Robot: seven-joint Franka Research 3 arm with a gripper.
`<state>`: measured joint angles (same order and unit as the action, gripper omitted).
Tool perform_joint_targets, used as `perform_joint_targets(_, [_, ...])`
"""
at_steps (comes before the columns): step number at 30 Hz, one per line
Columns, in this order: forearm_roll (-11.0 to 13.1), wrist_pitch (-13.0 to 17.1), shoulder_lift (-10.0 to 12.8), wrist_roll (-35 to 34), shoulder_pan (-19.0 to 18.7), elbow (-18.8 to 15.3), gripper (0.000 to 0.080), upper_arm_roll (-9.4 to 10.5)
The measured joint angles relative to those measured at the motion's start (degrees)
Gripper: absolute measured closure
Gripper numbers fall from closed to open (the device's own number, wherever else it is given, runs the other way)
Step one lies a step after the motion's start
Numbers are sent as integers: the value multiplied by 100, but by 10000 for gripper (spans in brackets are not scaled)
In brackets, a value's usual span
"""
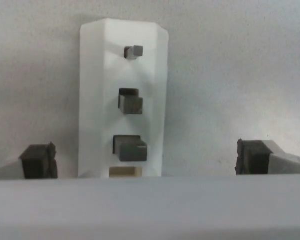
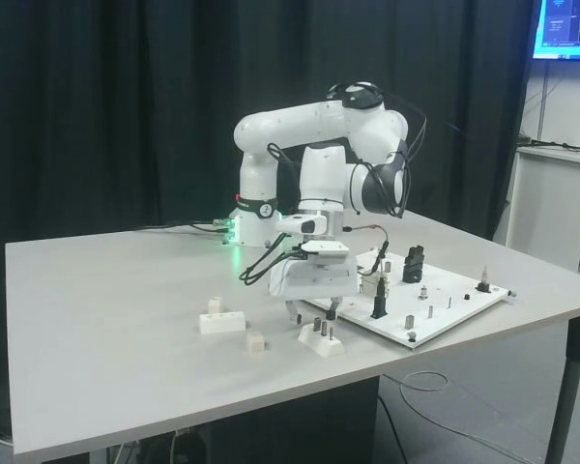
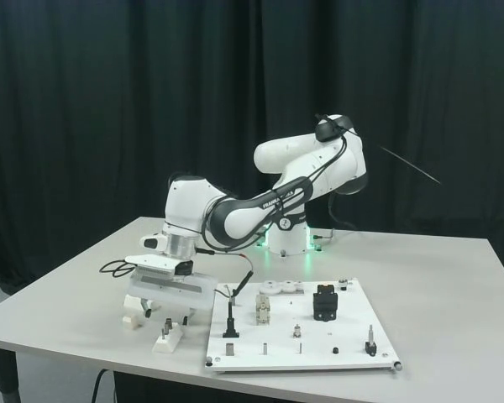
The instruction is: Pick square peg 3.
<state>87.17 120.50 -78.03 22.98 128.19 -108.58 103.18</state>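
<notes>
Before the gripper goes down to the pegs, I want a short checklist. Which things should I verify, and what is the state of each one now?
1. Fingers open: ok. Both fingertips stand far apart, one on each side of the white peg holder.
2. Gripper empty: ok, nothing between the fingertips.
3. Pegs seated: ok. Three square pegs stand in the holder: small, middle, large.
4. Fourth slot: no peg visible in it.
5. Which one is square peg 3: cannot tell, no labels visible.
6. Gripper above the holder: ok; in the first room view it hangs just above it.
</notes>
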Motion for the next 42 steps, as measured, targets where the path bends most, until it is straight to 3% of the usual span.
perform_joint_targets(4, [0,38,-2,0,0,3,3,16])
perform_joint_targets(5, [0,43,-2,0,0,3,118,19])
perform_joint_targets(11, [12,46,-3,-16,0,6,118,35])
perform_joint_targets(12, [14,47,-3,-19,1,8,296,37])
perform_joint_targets(16, [22,47,-3,-22,1,14,296,44])
perform_joint_targets(17, [24,47,-3,-22,1,16,492,45])
perform_joint_targets(21, [27,47,-2,-23,1,22,492,46])
perform_joint_targets(22, [28,52,-2,-23,0,25,686,44])
perform_joint_targets(42, [-45,62,3,-23,-1,6,695,-61])
